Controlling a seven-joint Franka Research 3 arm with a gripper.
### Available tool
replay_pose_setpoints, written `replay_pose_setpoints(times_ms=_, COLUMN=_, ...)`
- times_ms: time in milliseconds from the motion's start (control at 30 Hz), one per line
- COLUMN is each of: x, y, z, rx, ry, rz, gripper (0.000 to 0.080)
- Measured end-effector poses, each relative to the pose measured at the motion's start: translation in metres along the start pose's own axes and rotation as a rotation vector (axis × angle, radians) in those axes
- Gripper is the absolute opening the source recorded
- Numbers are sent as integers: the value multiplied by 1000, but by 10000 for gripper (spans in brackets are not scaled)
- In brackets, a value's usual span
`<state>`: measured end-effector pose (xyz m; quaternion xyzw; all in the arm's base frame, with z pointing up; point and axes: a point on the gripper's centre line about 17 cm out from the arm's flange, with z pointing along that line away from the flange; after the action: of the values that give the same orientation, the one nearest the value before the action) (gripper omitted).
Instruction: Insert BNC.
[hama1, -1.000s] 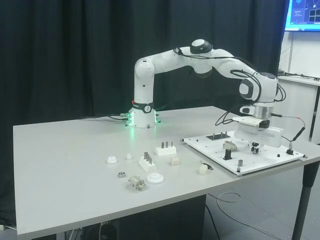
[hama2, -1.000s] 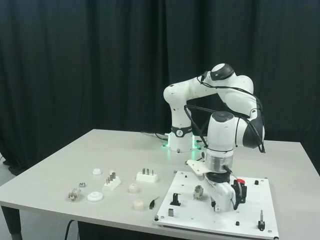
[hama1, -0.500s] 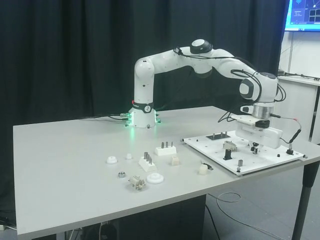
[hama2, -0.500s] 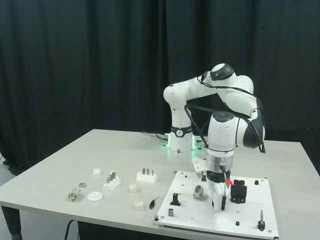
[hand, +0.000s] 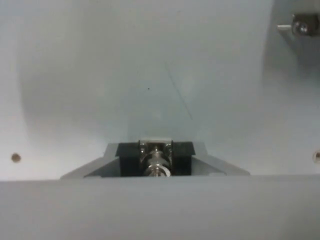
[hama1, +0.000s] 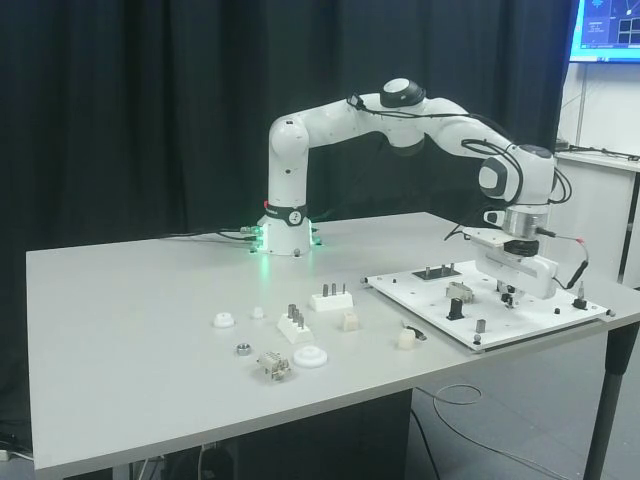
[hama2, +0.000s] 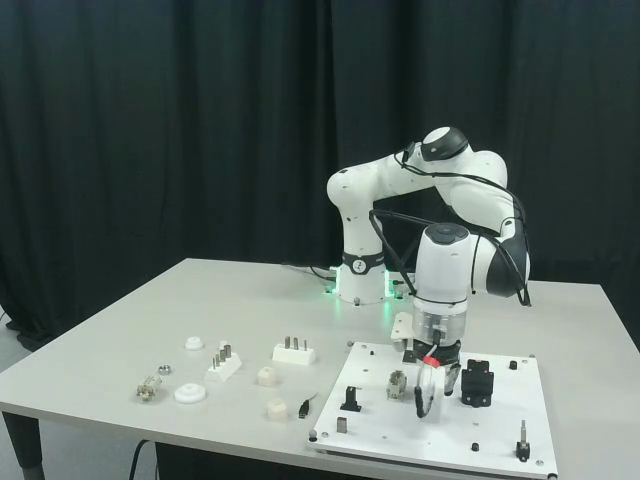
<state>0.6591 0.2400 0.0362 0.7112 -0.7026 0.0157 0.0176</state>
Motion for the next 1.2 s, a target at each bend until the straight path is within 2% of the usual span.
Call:
replay_pose_setpoints(times_ms=367, x=0, y=1, z=0, rx=4, ry=-4, rz=113, gripper=125)
replay_pose_setpoints(times_ms=1200, x=-1, y=1, z=1, rx=43, ry=-84, rz=329, gripper=125)
